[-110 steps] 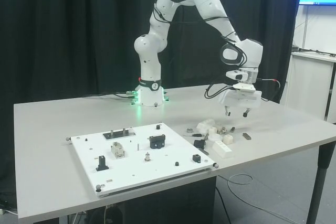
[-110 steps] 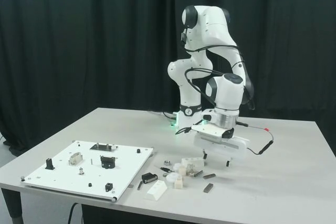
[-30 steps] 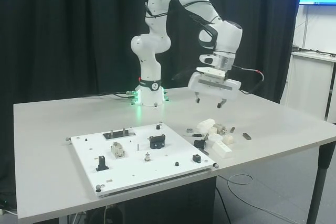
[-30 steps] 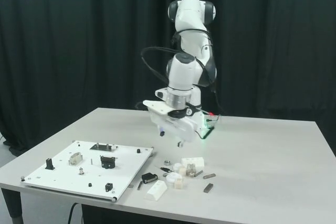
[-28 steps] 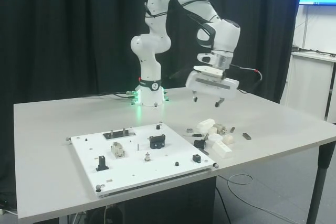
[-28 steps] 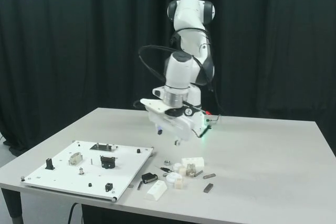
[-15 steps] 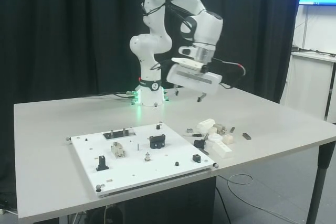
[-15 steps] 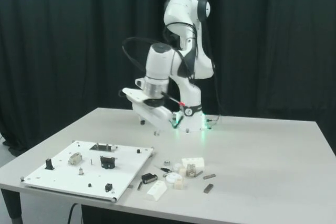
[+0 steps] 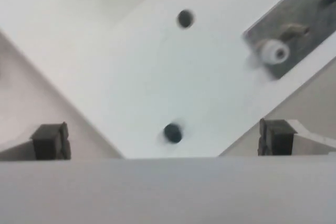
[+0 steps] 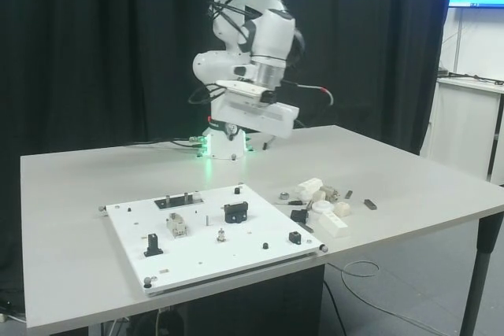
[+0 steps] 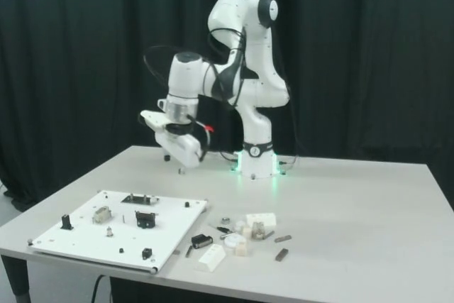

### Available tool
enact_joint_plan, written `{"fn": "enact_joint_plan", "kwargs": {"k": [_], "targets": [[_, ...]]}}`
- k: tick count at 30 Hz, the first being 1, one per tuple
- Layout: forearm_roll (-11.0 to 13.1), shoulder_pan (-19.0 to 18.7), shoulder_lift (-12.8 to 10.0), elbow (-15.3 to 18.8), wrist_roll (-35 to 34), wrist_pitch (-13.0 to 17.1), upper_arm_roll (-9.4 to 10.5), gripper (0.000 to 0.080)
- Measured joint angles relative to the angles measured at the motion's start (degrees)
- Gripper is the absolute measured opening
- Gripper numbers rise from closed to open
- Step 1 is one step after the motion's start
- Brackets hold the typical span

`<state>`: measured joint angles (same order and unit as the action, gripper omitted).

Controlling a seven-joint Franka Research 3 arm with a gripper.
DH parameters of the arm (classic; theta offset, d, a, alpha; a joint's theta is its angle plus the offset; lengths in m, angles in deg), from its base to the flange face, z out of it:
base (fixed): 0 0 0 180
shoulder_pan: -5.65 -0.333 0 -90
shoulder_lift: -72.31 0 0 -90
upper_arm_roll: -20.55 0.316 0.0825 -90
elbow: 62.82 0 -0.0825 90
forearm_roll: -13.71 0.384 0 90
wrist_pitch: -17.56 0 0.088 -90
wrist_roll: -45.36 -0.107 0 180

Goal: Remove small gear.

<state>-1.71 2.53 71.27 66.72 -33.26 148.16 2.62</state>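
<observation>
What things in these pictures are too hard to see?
- The small gear: in both room views the parts on the white board are too small to tell which it is.
- The pile of loose parts: too small to name.
- Wrist view: the gripper body hides everything below it; the white-tipped peg is blurred.

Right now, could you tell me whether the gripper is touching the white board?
Apart. Both room views show the gripper hanging in the air well above the white board, with bare table and black curtain visible between them.

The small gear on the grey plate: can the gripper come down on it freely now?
Probably yes: the gripper is open above the board, and nothing covers the gear.
</observation>
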Motion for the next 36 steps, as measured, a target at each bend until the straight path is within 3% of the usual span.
{"fn": "enact_joint_plan", "kwargs": {"k": [13, 23, 36], "targets": [[0.66, 3.8, 0.21, 3.32, 0.08, 7.82, -3.63, 0.08], [3.58, 5.13, 0.11, 5.56, -0.19, 13.11, -6.92, 0.08], [7.67, 5.51, -1.89, 6.42, 0.58, 16.87, -10.45, 0.08]]}}
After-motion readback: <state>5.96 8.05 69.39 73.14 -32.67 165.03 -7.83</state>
